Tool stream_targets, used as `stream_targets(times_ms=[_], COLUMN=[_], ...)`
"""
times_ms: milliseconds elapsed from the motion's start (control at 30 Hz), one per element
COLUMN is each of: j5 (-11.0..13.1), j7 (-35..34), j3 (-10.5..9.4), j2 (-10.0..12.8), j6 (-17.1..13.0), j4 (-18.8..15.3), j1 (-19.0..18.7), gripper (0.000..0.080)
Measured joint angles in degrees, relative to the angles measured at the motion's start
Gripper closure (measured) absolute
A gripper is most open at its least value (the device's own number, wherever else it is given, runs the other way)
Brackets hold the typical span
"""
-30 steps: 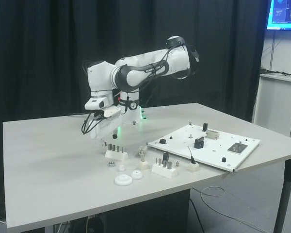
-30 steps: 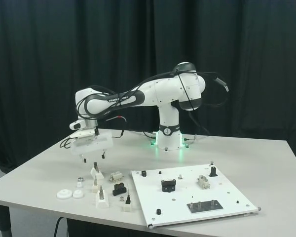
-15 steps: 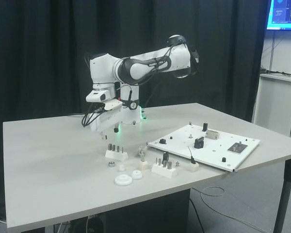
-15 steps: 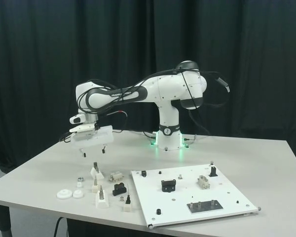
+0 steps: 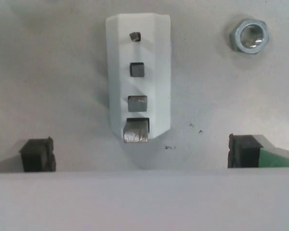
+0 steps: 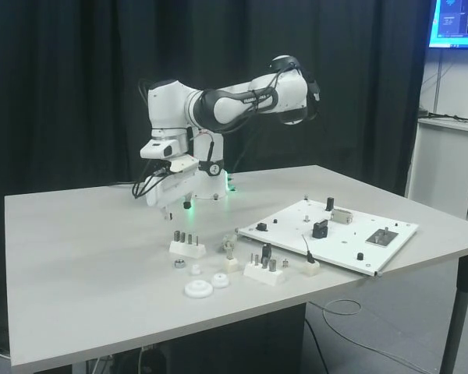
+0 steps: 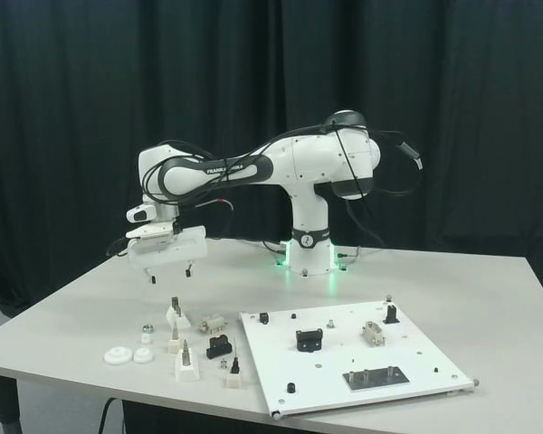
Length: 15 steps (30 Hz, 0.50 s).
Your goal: Place square peg 4.
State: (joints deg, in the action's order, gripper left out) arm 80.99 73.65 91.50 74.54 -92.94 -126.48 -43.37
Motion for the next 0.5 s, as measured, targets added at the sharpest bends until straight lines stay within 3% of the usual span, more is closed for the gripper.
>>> stream_targets(times_ms=[500], j5=[-0.54], j7=[-0.69], j3=[1.3], j2=[0.0], j6=[-0.82], j4=[1.4], j1=[-0.01], gripper=[0.0003])
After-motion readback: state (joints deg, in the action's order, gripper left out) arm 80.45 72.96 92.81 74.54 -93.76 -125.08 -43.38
